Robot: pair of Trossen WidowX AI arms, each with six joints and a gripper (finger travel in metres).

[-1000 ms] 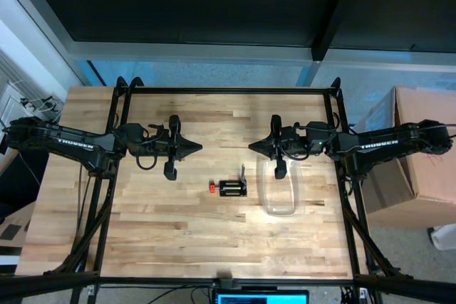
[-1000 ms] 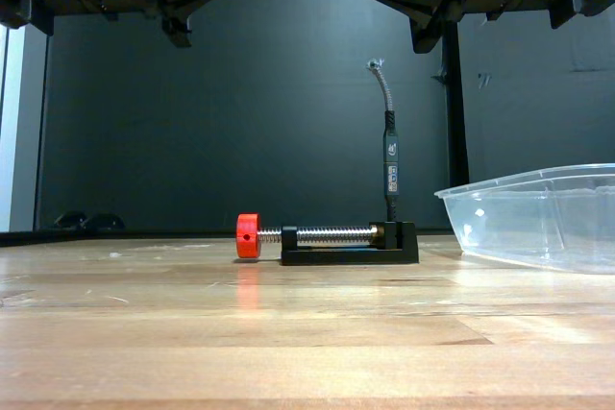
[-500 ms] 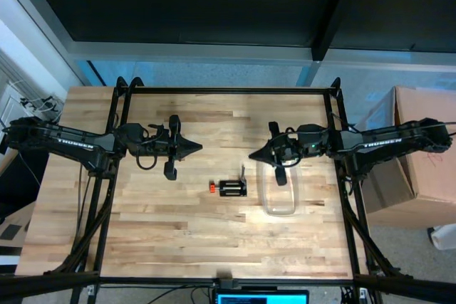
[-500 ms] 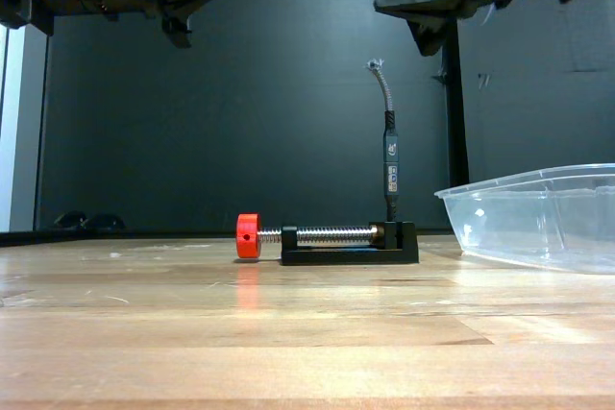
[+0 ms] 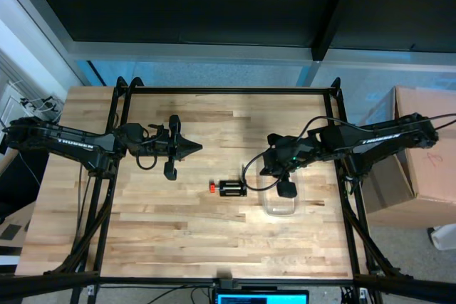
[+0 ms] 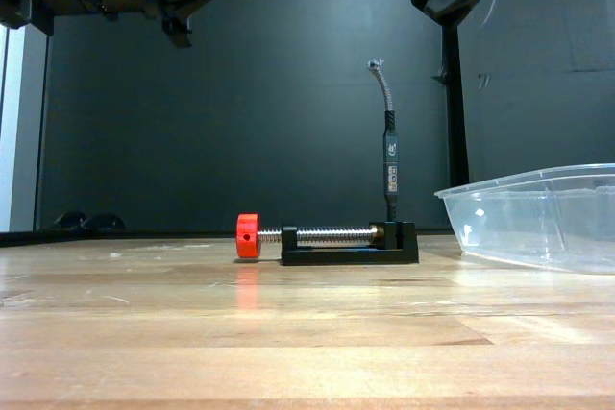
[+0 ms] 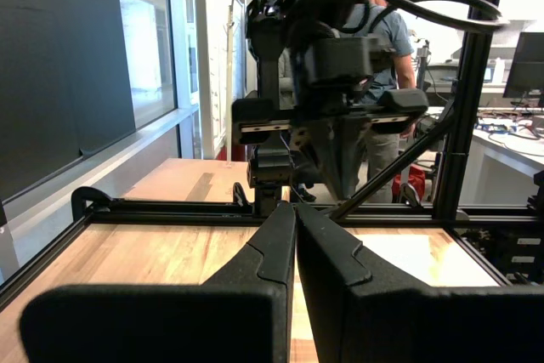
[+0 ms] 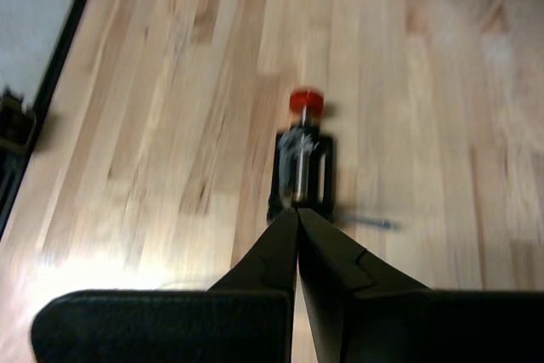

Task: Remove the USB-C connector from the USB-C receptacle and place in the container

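The USB-C connector (image 6: 391, 168) stands upright, seated in its receptacle at the right end of a small black vise (image 6: 350, 243) with a red knob (image 6: 248, 235); its braided cable stub (image 6: 382, 84) curves up free. From above, the vise (image 5: 231, 189) lies mid-table with the connector (image 5: 243, 174) at its right end. My right gripper (image 5: 262, 169) is shut on nothing and tilted down toward the vise (image 8: 299, 172), above and to its right. High at the left, my left gripper (image 5: 199, 147) is shut and empty, its shut fingers (image 7: 272, 244) level. The clear container (image 5: 279, 194) sits right of the vise.
A black frame (image 5: 228, 91) borders the wooden table. The container's near wall (image 6: 538, 218) rises right of the vise in the low view. A cardboard box (image 5: 420, 154) stands off the table's right side.
My right gripper has swung from level to pointing down and moved toward the near side, closer to the vise. The left arm and the connector have not moved.
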